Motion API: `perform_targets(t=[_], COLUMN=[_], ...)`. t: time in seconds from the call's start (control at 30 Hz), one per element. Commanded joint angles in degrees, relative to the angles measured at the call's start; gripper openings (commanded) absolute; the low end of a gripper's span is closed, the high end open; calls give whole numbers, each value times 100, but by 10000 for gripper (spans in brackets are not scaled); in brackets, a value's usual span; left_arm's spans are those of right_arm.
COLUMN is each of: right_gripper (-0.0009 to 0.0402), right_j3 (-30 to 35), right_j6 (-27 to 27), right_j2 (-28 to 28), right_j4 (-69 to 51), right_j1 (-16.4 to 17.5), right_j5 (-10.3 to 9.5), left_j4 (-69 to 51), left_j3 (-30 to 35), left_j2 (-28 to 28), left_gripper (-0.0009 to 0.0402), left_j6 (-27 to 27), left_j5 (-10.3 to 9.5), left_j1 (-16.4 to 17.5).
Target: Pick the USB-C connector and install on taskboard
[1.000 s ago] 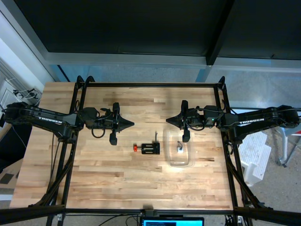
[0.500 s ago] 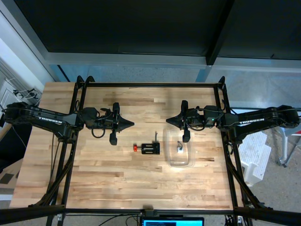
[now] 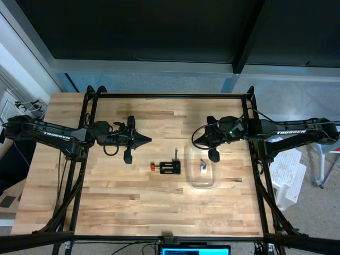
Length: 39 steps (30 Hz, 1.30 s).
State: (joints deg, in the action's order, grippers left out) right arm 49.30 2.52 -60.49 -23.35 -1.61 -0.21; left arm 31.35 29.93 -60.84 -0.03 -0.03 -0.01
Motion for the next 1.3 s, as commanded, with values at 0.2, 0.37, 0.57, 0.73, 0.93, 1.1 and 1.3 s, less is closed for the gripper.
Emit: perform_targets(t=[0.2, 0.37, 0.57, 0.73, 0.93, 1.1, 1.3], right_gripper=[0, 0, 0, 0, 0, 4, 33], right_j3=[857, 1032, 1032, 1049, 1355, 1711, 1858], right_j6=[127, 234, 350, 369, 520, 601, 752], right_j2=[-4, -4, -129, -306, -656, -1080, -1469], right_j4=[-1888, -2601, -3091, -3187, -3504, -3963, -4063], right_j1=[22, 35, 79, 258, 608, 813, 872], right_j5=[15, 17, 15, 20, 28, 66, 70], left_j4=[2, 2, 2, 2, 2, 0, 2], left_j3=[2, 2, 2, 2, 2, 2, 2], left_j2=[-2, -2, -2, -2, -2, -2, -2], left_gripper=[0, 0, 0, 0, 0, 0, 0], left_j6=[0, 0, 0, 0, 0, 0, 0], left_j5=[0, 0, 0, 0, 0, 0, 0], left_j1=[0, 0, 0, 0, 0, 0, 2])
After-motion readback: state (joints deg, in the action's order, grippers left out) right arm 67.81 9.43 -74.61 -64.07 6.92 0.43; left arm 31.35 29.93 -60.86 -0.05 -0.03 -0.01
